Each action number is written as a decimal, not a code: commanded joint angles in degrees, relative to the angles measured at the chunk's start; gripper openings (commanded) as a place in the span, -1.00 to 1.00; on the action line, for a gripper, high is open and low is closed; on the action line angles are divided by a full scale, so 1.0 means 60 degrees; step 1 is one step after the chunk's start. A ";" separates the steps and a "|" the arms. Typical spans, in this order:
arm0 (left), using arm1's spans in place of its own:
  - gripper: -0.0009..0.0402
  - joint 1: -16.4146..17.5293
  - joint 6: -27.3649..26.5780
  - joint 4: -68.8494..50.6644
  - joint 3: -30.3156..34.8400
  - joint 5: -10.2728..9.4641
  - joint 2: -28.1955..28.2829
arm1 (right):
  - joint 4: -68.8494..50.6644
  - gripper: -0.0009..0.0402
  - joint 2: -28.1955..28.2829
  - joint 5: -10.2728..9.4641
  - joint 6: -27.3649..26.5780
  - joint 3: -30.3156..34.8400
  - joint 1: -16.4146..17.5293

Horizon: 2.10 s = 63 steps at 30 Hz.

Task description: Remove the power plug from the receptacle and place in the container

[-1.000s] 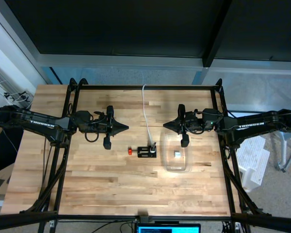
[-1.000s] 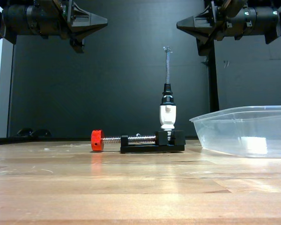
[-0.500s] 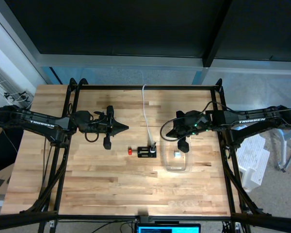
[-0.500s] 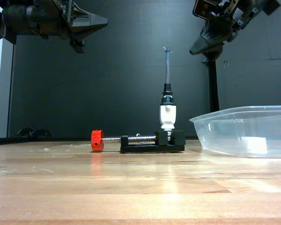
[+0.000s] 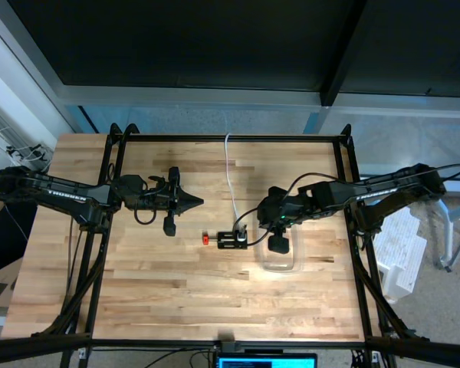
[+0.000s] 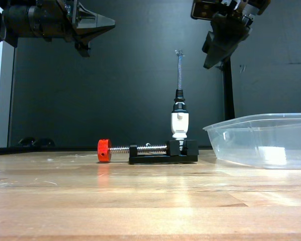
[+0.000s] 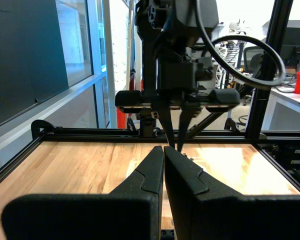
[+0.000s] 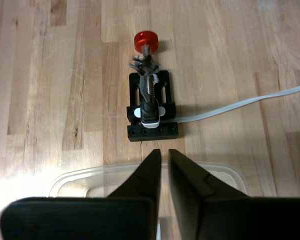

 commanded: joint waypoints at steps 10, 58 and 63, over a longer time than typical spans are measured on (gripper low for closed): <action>-0.96 0.0000 0.0000 0.0004 0.0000 0.0004 0.0004 | -0.0106 0.20 0.1286 0.0240 0.0069 0.0827 0.0047; -0.96 0.0000 0.0000 0.0004 0.0000 0.0004 0.0004 | 0.0484 -0.29 0.3187 0.0357 -0.0193 0.1421 0.0029; -0.96 0.0000 0.0000 0.0004 0.0000 0.0000 0.0004 | 0.0499 -0.47 0.3187 0.0361 -0.0193 0.1421 0.0025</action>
